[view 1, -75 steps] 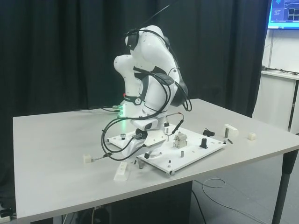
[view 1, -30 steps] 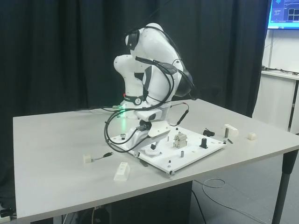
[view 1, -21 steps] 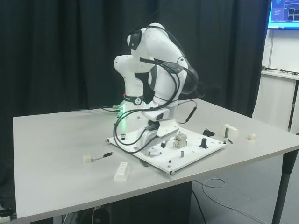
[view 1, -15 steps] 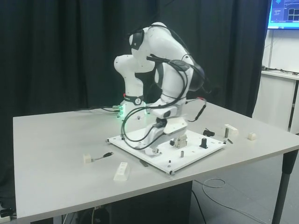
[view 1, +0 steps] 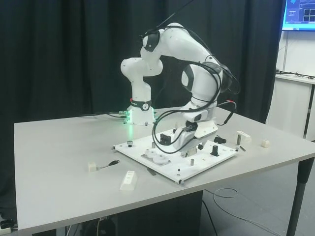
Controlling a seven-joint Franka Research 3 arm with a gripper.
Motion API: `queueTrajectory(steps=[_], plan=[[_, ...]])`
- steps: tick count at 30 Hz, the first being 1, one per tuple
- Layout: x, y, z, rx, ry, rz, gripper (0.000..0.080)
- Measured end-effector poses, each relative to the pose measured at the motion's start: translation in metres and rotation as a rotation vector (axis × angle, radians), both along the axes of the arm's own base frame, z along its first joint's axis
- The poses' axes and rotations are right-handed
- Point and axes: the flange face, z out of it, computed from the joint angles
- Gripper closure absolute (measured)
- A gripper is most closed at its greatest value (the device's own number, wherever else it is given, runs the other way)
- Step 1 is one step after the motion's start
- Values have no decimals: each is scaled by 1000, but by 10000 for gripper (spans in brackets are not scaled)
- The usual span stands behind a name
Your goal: Remove round peg 3.
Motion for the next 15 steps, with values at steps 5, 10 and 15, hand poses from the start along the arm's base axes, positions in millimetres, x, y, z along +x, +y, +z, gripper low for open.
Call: queueTrajectory(steps=[5, 10, 15], plan=[[-1, 13, -6, -5, 12, -3, 3], [-3, 18, -12, -17, 19, -5, 3], [-6, 18, -20, -29, 26, -4, 3]])
